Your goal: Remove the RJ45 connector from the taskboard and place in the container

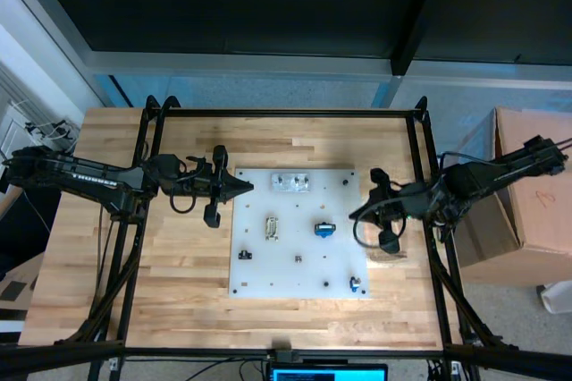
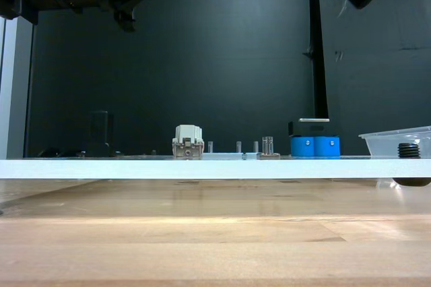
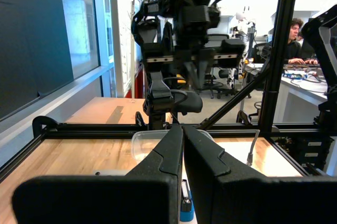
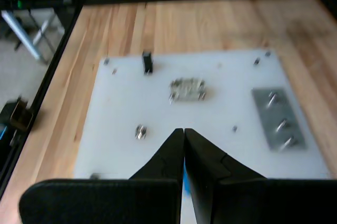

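The RJ45 connector [image 1: 298, 258], a small clear plug [image 2: 267, 147], stands upright in its seat near the middle of the white taskboard [image 1: 268, 283]; how deep it sits I cannot tell. It also shows in the right wrist view [image 4: 140, 132]. My left gripper [image 1: 246, 187] hovers high over the board's left edge, shut and empty [image 3: 182, 129]. My right gripper [image 1: 355, 214] hangs above the board's right edge, shut with nothing in it [image 4: 184, 132]. The clear container [image 1: 391, 254] lies right of the board, under the right arm.
On the board are a grey multi-pin connector [image 1: 273, 229], a blue block [image 1: 323, 229], a small black part [image 1: 244, 255], a silver plate [image 1: 292, 182] and a blue piece [image 1: 357, 285]. A black knurled piece [image 2: 409, 150] shows at the container. A black frame rings the table.
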Action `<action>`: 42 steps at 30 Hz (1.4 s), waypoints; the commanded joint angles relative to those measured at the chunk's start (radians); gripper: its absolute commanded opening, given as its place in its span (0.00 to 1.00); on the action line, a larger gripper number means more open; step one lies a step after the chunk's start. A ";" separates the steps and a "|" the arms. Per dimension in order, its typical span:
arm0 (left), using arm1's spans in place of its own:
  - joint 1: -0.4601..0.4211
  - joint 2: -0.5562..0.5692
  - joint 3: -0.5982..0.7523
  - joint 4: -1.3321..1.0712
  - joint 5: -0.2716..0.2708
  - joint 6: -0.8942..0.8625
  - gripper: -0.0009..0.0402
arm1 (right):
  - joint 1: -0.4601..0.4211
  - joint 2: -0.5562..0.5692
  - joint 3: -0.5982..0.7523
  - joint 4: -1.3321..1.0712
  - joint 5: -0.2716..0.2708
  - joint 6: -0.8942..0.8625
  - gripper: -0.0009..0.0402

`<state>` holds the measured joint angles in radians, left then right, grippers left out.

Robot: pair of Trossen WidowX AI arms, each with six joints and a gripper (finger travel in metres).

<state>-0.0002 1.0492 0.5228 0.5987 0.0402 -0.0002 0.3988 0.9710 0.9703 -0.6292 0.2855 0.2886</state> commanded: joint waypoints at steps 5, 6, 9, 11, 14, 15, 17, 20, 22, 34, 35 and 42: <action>0.000 0.000 0.000 0.000 0.000 0.000 0.02 | 0.108 0.134 0.147 -0.194 0.010 0.104 0.02; 0.000 0.000 0.000 0.000 0.000 0.000 0.02 | 0.119 0.154 0.166 -0.215 0.010 0.116 0.02; 0.000 0.000 0.000 0.000 0.000 0.000 0.02 | 0.147 0.209 0.226 -0.281 0.010 0.141 0.02; 0.000 0.000 0.000 0.000 0.000 0.000 0.02 | 0.168 0.245 0.264 -0.316 0.009 0.158 0.02; 0.000 0.000 0.000 0.000 0.000 0.000 0.02 | 0.200 0.291 0.325 -0.381 0.008 0.184 0.02; 0.000 0.000 0.000 0.000 0.000 0.000 0.02 | 0.209 0.305 0.345 -0.403 0.008 0.195 0.02; 0.000 0.000 0.000 0.000 0.000 0.000 0.02 | 0.224 0.335 0.387 -0.451 0.008 0.214 0.02; 0.000 0.000 0.000 0.000 0.000 0.000 0.02 | 0.243 0.371 0.447 -0.527 0.003 0.240 0.02; 0.000 0.000 0.000 0.000 0.000 0.000 0.02 | 0.249 0.390 0.480 -0.565 0.002 0.254 0.02; 0.000 0.000 0.000 0.000 0.000 0.000 0.02 | 0.274 0.428 0.539 -0.624 -0.047 0.304 0.02; 0.000 0.000 0.000 0.000 0.000 0.000 0.02 | 0.274 0.428 0.539 -0.625 -0.047 0.307 0.02; 0.000 0.000 0.000 0.000 0.000 0.000 0.02 | 0.276 0.428 0.539 -0.631 -0.050 0.311 0.02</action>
<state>-0.0002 1.0489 0.5224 0.5991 0.0402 -0.0002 0.6750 1.3991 1.5108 -1.2613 0.2344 0.5995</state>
